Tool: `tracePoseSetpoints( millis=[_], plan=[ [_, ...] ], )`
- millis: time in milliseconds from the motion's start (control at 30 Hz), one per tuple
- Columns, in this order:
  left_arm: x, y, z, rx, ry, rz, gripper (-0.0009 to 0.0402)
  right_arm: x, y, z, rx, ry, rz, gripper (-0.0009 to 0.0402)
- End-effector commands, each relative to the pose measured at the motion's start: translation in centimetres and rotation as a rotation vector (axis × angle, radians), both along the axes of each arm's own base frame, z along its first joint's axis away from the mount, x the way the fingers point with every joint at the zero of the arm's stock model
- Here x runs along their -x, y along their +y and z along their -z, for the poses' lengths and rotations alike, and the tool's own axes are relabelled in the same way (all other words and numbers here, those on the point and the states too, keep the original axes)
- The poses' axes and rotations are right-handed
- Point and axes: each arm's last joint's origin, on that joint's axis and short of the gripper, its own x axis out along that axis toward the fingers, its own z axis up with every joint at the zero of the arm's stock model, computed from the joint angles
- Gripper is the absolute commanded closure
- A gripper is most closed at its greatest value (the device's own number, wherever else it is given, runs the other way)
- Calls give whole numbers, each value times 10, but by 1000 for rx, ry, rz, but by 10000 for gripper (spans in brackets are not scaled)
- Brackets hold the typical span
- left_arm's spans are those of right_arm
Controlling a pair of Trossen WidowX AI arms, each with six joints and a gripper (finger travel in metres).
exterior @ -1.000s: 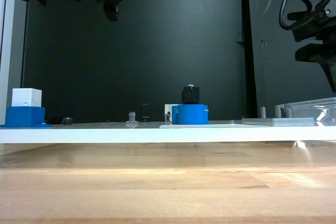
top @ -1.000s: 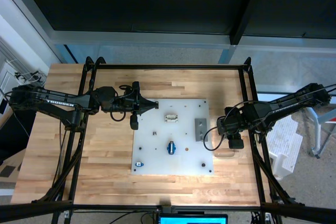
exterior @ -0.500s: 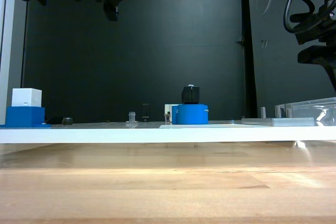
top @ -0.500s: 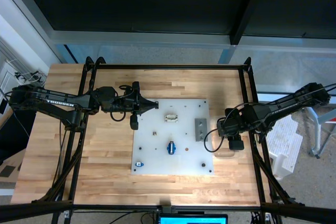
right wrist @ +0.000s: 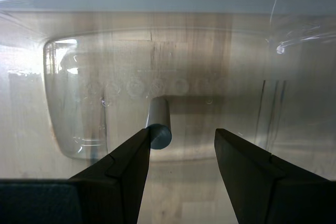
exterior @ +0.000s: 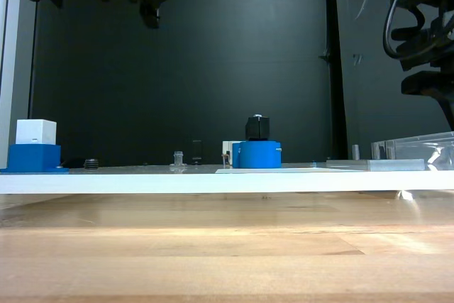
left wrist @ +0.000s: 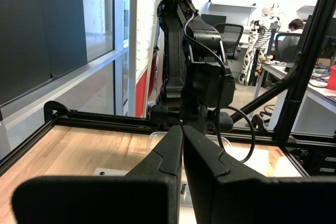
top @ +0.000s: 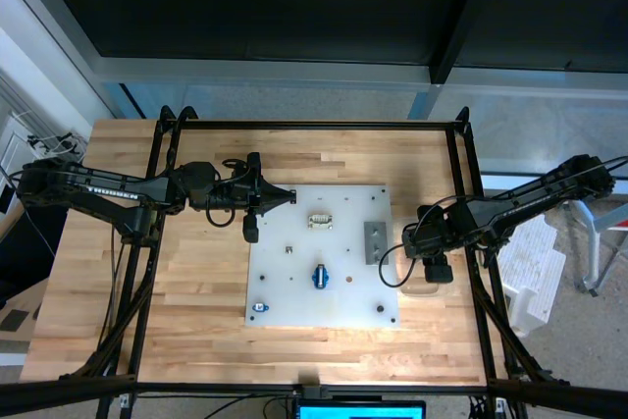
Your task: Pick the 16mm cylinder and install on the taskboard
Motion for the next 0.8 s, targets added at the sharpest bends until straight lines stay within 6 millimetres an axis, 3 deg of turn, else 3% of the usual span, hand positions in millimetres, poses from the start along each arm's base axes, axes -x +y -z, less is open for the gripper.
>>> tracePoseSetpoints(
  millis=[33,800],
  plan=[
    [0,0,0,0,0,0,393,-1,0,3,3,9,14,224],
    [0,0,0,0,0,0,393,-2,1,5,3,12,12,224]
  ],
)
